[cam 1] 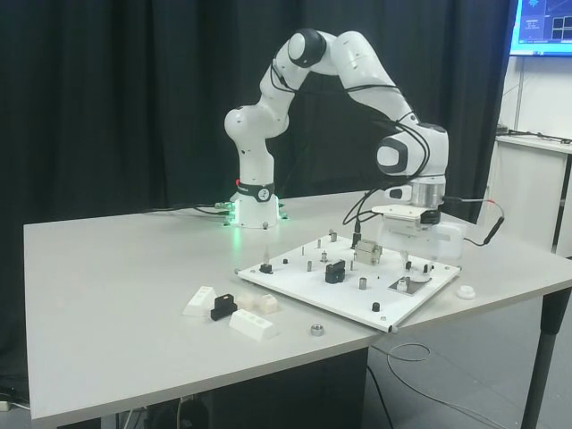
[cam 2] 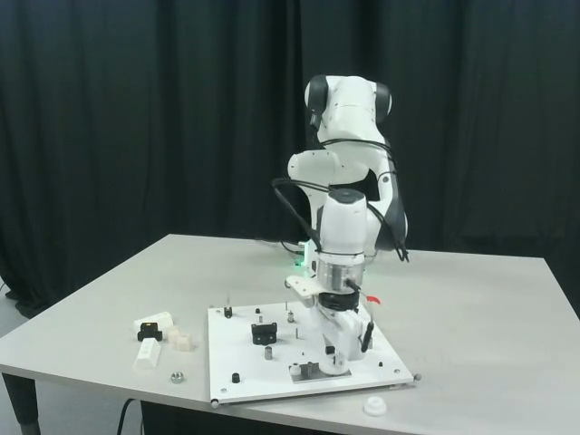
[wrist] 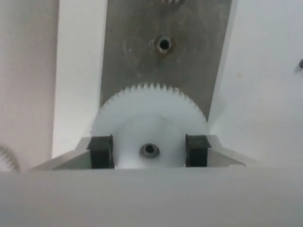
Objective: Remove large gear.
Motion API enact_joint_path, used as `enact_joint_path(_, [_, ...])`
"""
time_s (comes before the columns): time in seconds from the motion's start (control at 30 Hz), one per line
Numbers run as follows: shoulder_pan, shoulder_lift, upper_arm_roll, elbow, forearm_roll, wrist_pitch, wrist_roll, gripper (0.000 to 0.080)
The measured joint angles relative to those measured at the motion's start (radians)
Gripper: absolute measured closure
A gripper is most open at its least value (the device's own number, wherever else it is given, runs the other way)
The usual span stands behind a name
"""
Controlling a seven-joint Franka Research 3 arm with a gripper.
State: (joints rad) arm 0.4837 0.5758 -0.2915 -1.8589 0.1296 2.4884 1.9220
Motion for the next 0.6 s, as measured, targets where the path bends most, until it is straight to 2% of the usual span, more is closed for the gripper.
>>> enact_joint_path(0.6, [-0.006,-0.075,-0.004,0.009,0.000,-0.128,0.000,0.0477])
